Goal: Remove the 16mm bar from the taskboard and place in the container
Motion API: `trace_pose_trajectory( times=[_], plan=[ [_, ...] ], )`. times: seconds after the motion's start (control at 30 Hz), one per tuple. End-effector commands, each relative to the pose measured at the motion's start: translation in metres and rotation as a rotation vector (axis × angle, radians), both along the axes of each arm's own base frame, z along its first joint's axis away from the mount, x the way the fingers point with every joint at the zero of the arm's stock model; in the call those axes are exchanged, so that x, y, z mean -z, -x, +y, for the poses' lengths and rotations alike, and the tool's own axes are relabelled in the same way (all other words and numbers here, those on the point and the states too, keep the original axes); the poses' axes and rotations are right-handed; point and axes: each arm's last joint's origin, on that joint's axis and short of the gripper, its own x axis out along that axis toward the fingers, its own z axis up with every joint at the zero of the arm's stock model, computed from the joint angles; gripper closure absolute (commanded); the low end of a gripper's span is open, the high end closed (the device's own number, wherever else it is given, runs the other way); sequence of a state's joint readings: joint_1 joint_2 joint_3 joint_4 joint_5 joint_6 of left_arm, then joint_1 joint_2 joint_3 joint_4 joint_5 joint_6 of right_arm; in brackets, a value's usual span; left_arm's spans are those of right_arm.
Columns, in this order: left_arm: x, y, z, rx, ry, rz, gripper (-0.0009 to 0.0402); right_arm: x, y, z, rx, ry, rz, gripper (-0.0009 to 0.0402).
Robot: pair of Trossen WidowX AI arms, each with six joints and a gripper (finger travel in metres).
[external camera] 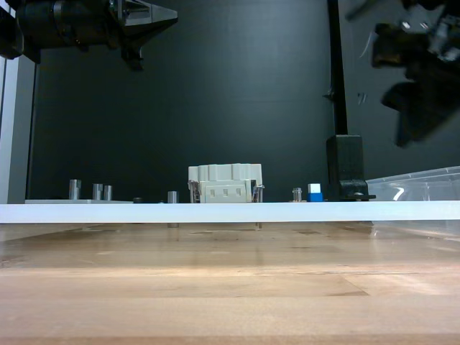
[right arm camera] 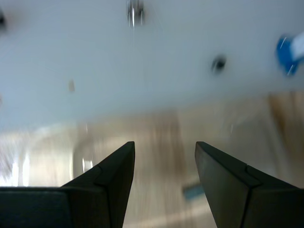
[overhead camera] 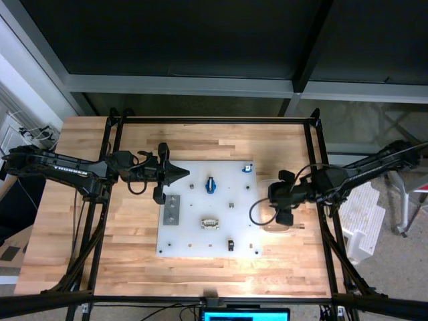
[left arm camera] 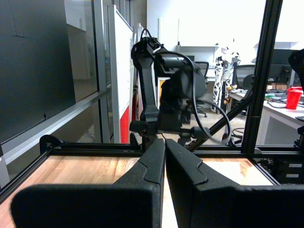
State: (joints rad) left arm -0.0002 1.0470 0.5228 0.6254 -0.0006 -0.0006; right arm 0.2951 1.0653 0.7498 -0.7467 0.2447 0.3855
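Tabletop (overhead camera: 100,254): container (overhead camera: 271,229), perhaps under right gripper (right arm camera: 165,144); left gripper (overhead camera: 186,175) above taskboard (overhead camera: 194,241)

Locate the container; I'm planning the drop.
High view: the container sits right of the taskboard, beneath the open right gripper; the shut left gripper hovers over the taskboard's left side.

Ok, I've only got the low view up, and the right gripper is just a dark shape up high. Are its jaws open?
Observer: Yes, the right gripper has its jaws apart with nothing between them.
Operator: And what's underneath it?
Observer: Its wrist view shows light wooden tabletop right beside the edge of the flat white square taskboard.
Operator: How about the left gripper?
Observer: The left gripper has its jaws shut together and empty. In the high view it hangs near the board's far left corner.
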Motion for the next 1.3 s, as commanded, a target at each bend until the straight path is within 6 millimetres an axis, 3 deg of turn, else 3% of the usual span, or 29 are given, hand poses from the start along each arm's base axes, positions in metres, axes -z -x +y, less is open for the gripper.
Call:
trace_pose_trajectory(
  times=[0.03, 0.43, 0.63, 0.97, 1.3],
  plan=[
    [0.000, 0.000, 0.000, 0.000, 0.000, 0.000, 0.0393, -0.014, -0.005, -0.011, -0.007, -0.003, -0.139, 0.0239],
    [0.000, 0.000, 0.000, 0.000, 0.000, 0.000, 0.0393, -0.065, -0.026, -0.058, -0.094, -0.015, -0.675, 0.0303],
    [0.000, 0.000, 0.000, 0.000, 0.000, 0.000, 0.0393, -0.078, -0.030, -0.074, -0.088, 0.060, -0.859, 0.0334],
    [0.000, 0.000, 0.000, 0.000, 0.000, 0.000, 0.0393, -0.056, -0.029, -0.073, -0.076, 0.045, -1.041, 0.0393],
    [0.000, 0.000, 0.000, 0.000, 0.000, -0.001, 0.0393, -0.048, -0.028, -0.066, -0.092, 0.006, -1.083, 0.0393]
  ],
)
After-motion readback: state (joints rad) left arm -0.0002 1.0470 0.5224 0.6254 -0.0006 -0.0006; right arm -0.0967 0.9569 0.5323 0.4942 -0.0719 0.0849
